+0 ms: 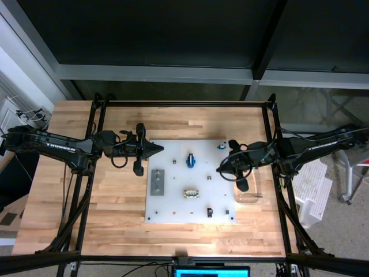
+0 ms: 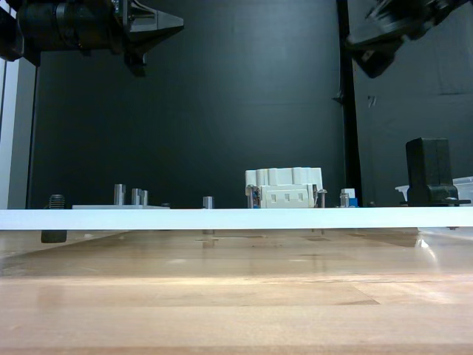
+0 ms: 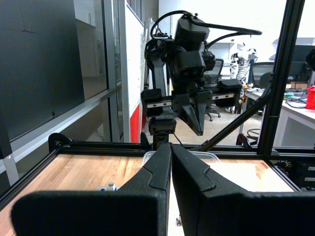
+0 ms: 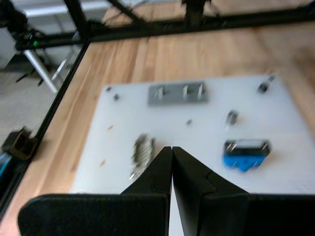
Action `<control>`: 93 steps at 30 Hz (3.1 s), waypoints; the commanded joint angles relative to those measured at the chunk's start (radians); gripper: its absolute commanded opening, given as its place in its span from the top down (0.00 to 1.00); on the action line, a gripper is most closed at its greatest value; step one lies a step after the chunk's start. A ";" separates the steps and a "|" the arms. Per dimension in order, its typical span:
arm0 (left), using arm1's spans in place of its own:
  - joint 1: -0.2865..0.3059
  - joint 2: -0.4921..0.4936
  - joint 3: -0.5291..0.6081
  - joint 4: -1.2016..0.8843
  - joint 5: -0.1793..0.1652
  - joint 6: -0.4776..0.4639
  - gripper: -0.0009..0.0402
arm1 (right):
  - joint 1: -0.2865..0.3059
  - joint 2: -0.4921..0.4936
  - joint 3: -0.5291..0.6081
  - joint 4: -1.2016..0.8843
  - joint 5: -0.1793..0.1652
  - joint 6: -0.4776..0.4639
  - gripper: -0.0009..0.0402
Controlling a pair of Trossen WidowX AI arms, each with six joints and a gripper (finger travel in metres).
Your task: Remove the 16mm bar from the taskboard and place in the container
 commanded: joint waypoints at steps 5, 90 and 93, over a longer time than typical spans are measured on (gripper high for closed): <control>0.000 0.000 0.000 0.000 0.000 0.000 0.98 | 0.129 0.010 0.019 -0.098 0.098 0.089 0.87; 0.000 0.000 0.000 0.000 0.000 0.000 0.98 | 0.463 0.765 0.330 -0.430 0.072 0.428 0.73; 0.000 0.000 0.000 0.000 0.000 0.000 0.98 | 0.463 0.763 0.330 -0.430 0.069 0.428 0.81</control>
